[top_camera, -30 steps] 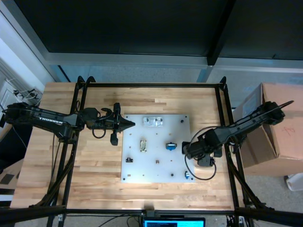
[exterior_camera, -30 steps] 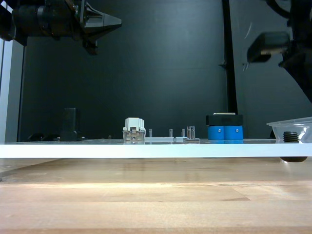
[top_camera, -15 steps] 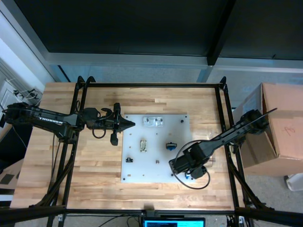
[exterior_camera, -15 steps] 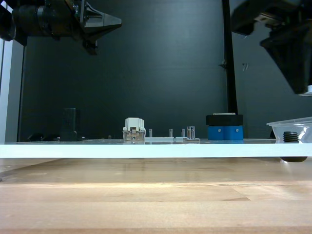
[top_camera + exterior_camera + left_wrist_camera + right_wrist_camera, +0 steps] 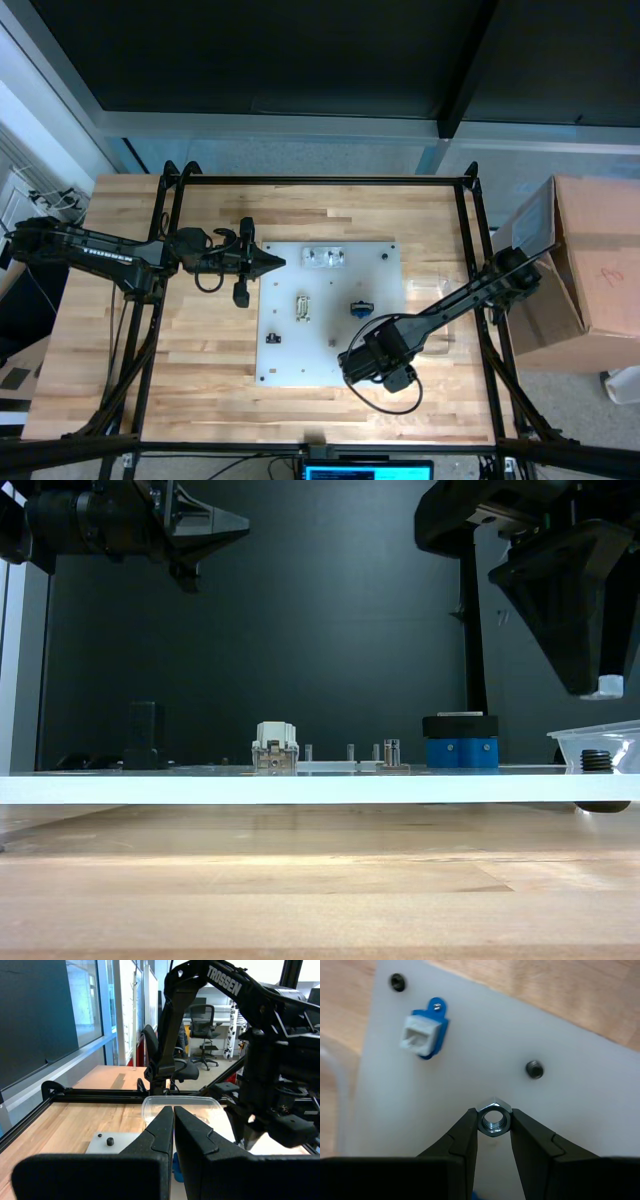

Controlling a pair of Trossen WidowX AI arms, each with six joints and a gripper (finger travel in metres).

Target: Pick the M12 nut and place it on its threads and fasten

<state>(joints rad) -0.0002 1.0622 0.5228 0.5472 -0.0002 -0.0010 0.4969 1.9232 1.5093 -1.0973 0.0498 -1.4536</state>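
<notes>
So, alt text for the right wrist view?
Small silver hexagonal nut held in the black jaws of the right gripper above a white board, clear of its short black stud. The left gripper is outside this view, by the board's left edge.

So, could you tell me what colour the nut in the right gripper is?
Shiny silver; the small hexagonal nut shows best in the right wrist view.

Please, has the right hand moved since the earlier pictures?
Yes: the right hand, holding the nut, moved left and nearer across the white board; the left hand hangs at its left edge.
</notes>
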